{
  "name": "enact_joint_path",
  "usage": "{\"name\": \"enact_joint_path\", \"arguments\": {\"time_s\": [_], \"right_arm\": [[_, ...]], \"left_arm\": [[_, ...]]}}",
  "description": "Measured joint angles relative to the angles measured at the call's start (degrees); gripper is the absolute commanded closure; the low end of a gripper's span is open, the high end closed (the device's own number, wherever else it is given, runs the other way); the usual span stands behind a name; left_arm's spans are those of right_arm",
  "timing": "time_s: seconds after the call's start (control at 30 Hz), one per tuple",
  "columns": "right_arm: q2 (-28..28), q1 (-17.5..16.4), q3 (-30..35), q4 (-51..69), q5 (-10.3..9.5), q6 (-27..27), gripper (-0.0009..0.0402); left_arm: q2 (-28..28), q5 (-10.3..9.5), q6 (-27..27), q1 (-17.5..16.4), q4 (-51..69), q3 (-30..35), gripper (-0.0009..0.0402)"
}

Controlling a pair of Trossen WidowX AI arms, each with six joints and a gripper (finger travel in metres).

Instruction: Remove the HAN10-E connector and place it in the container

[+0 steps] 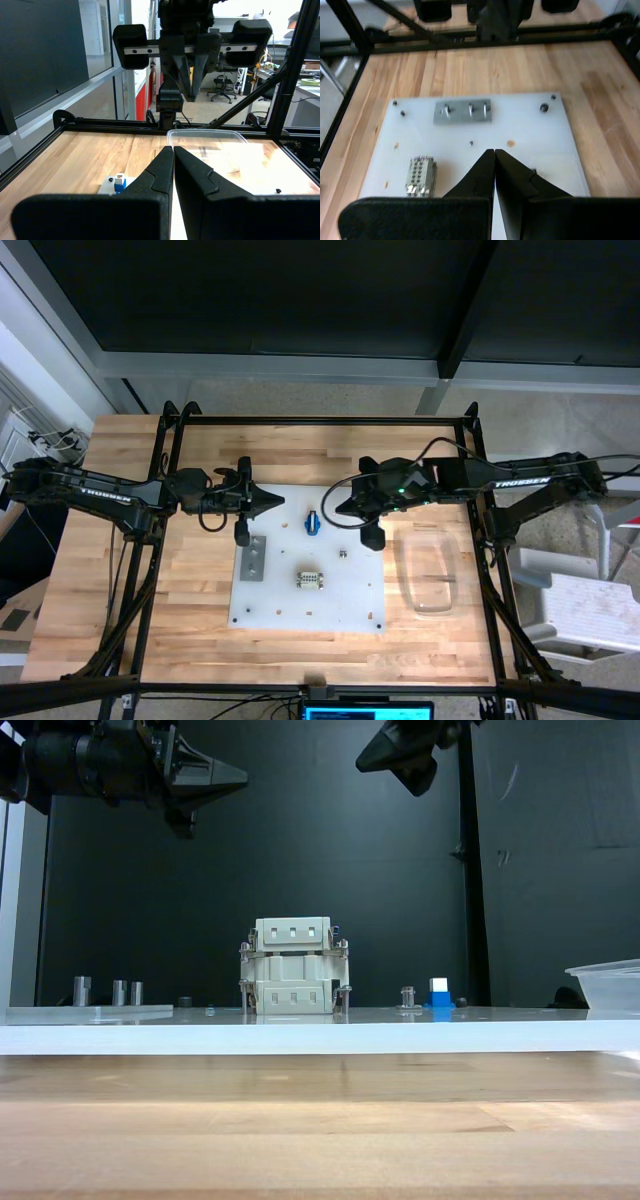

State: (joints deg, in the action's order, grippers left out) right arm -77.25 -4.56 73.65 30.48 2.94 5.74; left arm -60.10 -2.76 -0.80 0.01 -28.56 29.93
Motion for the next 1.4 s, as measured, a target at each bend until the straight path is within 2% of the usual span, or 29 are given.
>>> {"name": "enact_joint_path", "arguments": {"time_s": [0.27,0.6,0.97,1.4], "right_arm": [[-9.8,-2.1,15.3,16.5,0.44,3.9,0.0393],[-22.5,-2.7,32.6,35.0,0.35,7.4,0.0393],[-33.4,-4.7,46.2,45.7,-0.07,10.5,0.0393],[-42.9,-7.1,55.6,48.7,-0.68,13.0,0.0393]], "left_arm": [[0.0,0.0,0.0,0.0,0.0,0.0,0.0393],[0.0,0.0,0.0,0.0,0.0,0.0,0.0393],[0.0,-0.02,0.0,0.0,0.0,0.0,0.0393],[0.0,0.0,0.0,0.0,0.0,0.0,0.0393]]}}
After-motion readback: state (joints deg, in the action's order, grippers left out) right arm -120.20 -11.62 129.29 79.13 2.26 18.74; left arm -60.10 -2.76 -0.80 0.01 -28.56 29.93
